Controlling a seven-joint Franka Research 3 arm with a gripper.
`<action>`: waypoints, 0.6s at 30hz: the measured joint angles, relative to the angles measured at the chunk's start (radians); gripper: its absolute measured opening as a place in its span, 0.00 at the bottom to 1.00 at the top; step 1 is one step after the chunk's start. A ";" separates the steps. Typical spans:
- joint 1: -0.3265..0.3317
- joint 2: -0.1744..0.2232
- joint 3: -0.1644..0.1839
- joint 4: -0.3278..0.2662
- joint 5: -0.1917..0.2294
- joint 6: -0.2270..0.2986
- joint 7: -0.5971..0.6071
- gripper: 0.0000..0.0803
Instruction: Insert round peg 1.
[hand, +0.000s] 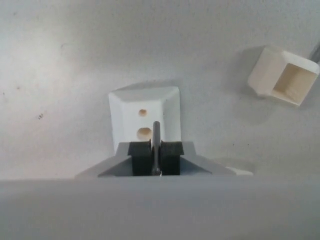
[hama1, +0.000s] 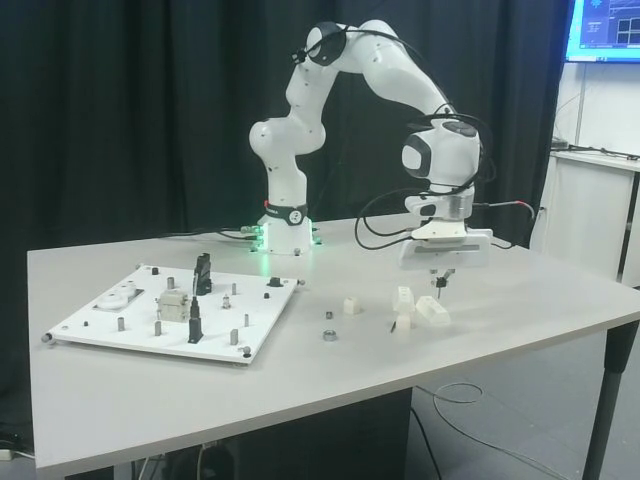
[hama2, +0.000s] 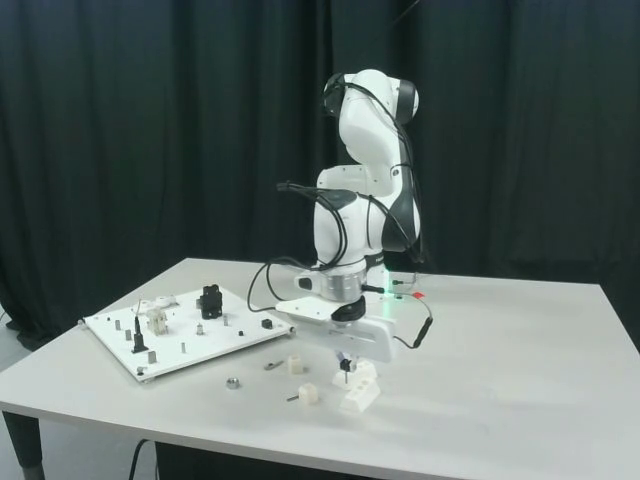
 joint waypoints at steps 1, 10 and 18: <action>0.000 0.000 -0.001 0.000 0.000 0.000 0.000 0.04; 0.000 0.000 -0.014 -0.001 -0.024 -0.011 0.003 0.04; 0.000 -0.004 -0.039 -0.001 -0.059 -0.056 0.004 0.04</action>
